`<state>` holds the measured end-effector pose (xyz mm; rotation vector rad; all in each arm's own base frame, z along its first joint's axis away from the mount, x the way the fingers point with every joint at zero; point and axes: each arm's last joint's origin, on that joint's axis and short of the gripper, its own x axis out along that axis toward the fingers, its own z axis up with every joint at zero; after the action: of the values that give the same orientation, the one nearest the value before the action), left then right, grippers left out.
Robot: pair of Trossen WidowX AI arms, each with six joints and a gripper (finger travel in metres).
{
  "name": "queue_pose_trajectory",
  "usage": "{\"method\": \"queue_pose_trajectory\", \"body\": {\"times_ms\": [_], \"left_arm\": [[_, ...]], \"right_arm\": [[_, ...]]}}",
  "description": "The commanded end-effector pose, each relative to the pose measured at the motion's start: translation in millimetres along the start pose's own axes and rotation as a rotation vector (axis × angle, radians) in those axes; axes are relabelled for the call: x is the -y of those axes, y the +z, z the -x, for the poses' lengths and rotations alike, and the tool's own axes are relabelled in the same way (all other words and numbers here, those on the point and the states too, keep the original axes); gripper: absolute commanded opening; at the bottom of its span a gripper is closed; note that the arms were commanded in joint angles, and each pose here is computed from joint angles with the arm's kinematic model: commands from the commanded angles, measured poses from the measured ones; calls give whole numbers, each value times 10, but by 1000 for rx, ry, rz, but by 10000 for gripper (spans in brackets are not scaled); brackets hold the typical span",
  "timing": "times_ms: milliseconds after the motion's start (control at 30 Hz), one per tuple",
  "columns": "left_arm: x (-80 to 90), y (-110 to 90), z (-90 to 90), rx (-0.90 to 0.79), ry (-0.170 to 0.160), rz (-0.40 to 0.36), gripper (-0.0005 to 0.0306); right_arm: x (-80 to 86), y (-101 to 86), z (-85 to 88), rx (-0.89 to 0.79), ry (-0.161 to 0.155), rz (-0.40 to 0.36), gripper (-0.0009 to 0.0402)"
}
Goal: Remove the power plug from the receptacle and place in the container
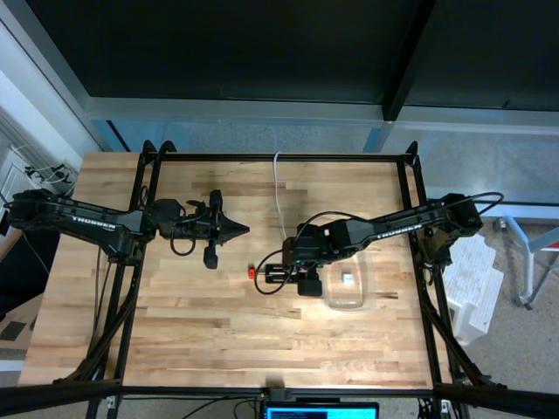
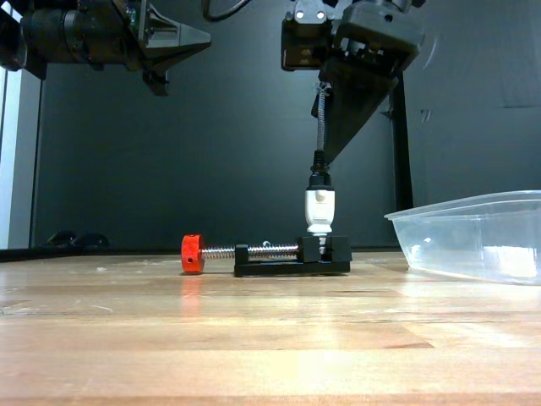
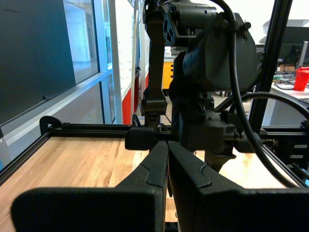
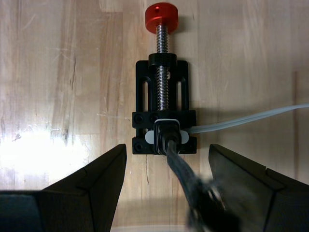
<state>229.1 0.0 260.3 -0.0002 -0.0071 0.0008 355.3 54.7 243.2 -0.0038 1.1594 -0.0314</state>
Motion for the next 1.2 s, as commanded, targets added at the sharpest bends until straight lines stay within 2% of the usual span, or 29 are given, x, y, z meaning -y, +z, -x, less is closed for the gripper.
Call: {"method": "queue_pose_trajectory", "body": {"times_ms": [33, 300, 533, 767, 1167, 1200], "left_arm": [[0, 2, 0, 1, 0, 0, 0], [0, 2, 0, 1, 0, 0, 0], [-1, 2, 0, 1, 0, 0, 0], [0, 2, 0, 1, 0, 0, 0], [0, 2, 0, 1, 0, 0, 0], [0, 2, 0, 1, 0, 0, 0]], "right_arm": [[-5, 8, -35, 0, -23, -14, 235], [-10, -10, -56, -4, -25, -11, 211], [-28, -20, -93, 12, -21, -13, 215], [-42, -10, -200, 6, -21, -15, 210], [-38, -4, -185, 15, -28, -15, 162], [-35, -3, -184, 17, -37, -16, 155]]}}
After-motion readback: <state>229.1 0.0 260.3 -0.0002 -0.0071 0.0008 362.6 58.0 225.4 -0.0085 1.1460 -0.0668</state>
